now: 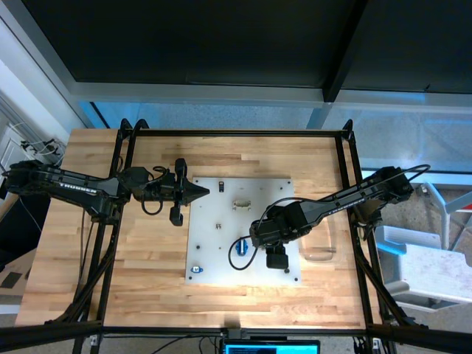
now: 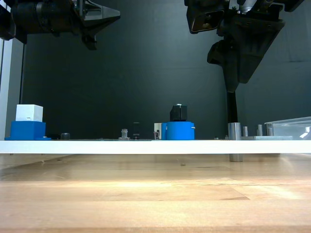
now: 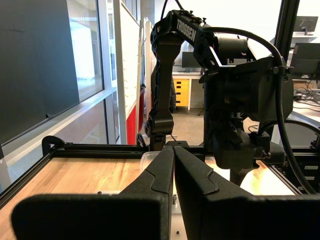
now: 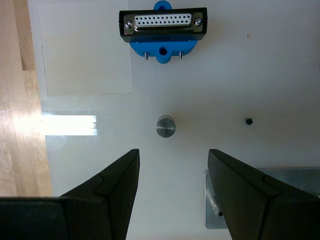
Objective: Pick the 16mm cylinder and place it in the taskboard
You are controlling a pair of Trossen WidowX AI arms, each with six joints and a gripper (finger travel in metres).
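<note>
Viewing from high, we find the right hand [image 1: 269,237] over the taskboard [image 1: 221,254], nearer than the left hand [image 1: 193,191] at its edge. Low view: the cylinder [image 2: 235,131] stands upright in the board, directly below the right hand. Left wrist: left hand closed. Right wrist: right hand open, empty, with the cylinder end-on ahead of its gap.

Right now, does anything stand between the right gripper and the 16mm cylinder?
Nothing visible does. The open right gripper hangs above the cylinder, which stands on the taskboard; only air lies between them. The left gripper, shut, hovers by the board's left edge.
</note>
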